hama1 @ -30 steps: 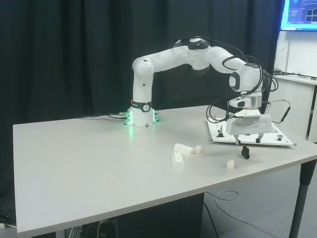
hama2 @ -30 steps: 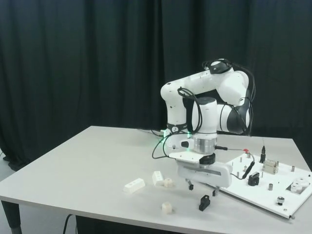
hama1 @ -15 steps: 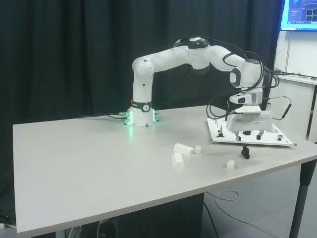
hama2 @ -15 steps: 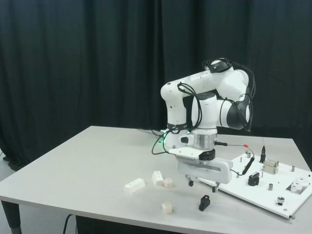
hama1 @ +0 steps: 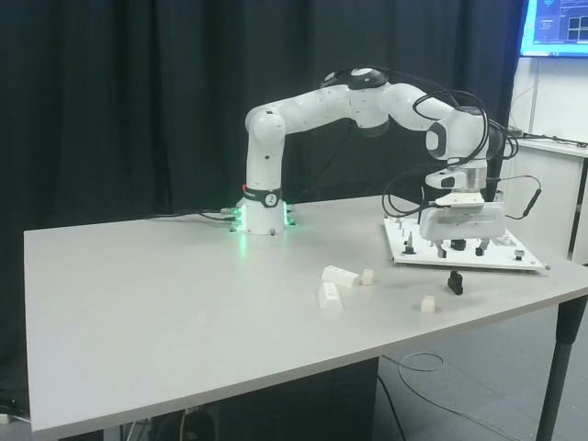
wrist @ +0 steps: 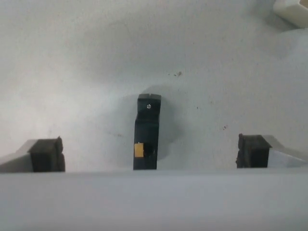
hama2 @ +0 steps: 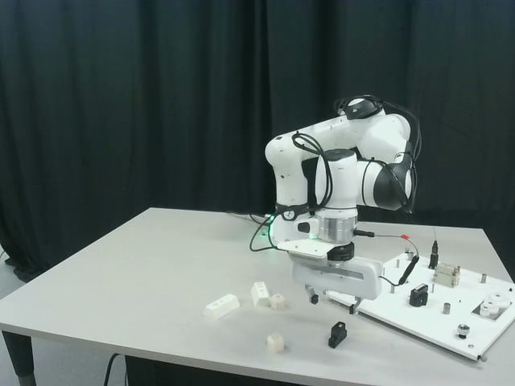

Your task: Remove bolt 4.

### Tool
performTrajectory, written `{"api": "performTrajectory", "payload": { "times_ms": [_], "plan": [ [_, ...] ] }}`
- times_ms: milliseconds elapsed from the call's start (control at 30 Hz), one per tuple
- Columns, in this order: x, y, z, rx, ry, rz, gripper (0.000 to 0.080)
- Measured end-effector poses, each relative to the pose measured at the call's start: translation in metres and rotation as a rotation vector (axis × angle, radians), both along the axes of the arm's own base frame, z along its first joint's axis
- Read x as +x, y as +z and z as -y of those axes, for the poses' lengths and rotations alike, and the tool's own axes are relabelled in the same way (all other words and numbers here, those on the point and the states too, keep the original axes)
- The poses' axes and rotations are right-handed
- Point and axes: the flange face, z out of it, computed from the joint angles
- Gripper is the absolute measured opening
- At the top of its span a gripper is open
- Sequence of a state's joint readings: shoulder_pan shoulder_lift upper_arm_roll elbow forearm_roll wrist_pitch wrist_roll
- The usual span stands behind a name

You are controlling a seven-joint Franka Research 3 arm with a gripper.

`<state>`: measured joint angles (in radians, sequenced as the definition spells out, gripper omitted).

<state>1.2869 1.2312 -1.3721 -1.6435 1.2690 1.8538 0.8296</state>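
Observation:
My gripper [hama2: 334, 302] hangs open above the table, near the front edge of the white board [hama2: 434, 315], with nothing between its fingers. Small upright bolts [hama2: 444, 307] stand on that board; I cannot tell which one is bolt 4. In the wrist view both black fingertips [wrist: 45, 155] stand far apart. A small black part [wrist: 147, 132] lies on the grey table below them. The same black part [hama2: 337, 334] sits in front of the gripper [hama1: 457, 246], near the table's front edge.
Several white blocks [hama2: 221, 305] lie left of the gripper, one [hama2: 275, 343] near the front edge. The board [hama1: 459, 252] carries black and grey fixtures [hama2: 418, 296] and cables. The arm's base [hama1: 260, 219] glows green at the back.
The gripper has risen from just above the black part and drawn back toward the board. The black part stays on the table.

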Motion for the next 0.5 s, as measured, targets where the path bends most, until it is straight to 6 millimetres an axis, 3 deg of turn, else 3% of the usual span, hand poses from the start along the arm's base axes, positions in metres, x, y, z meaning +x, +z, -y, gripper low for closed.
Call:
{"api": "performTrajectory", "payload": {
  "times_ms": [500],
  "plan": [
    [-0.0003,0.0052,-0.0014,-0.001,0.002,0.003,0.0800]
  ]
}}
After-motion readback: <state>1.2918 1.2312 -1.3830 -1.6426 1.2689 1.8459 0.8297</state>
